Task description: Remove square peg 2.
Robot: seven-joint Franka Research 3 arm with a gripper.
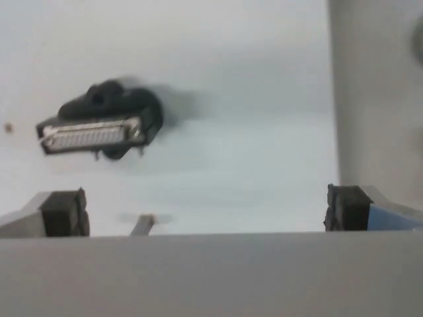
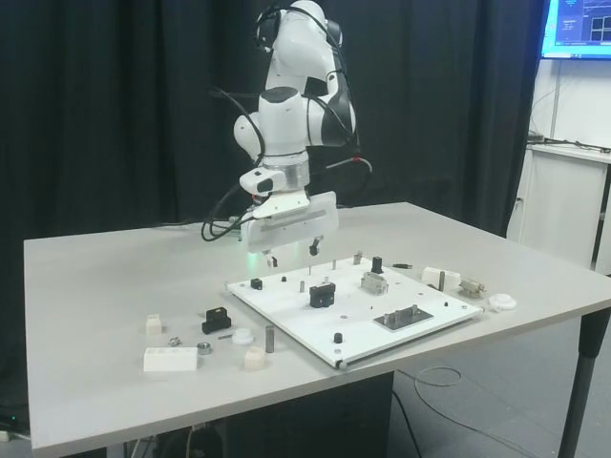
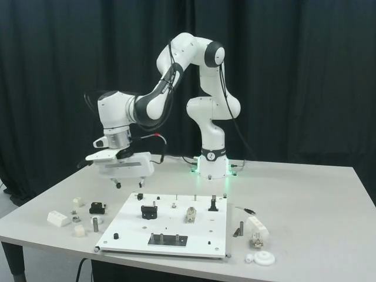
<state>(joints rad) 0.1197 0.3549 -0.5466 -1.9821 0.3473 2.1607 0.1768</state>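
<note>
While the jaws (image 1: 205, 211) stand apart and empty, a black connector (image 1: 99, 122) lies below on the white board (image 1: 251, 158).

Both room views are evenly and brightly lit from above, against black curtains (image 3: 305, 82) that are left dark. Only soft, short shadows are cast under the white board (image 2: 353, 310) and the small parts on the grey table (image 3: 305, 194). A green glow is seen at the arm's base (image 3: 212, 170). A lit screen (image 2: 578, 29) is cut by the frame edge. The wrist view is soft throughout: the black connector (image 1: 99, 125) is blurred, a diffuse shadow is thrown beside it, and the near fingertips (image 1: 63, 212) are out of focus.
</note>
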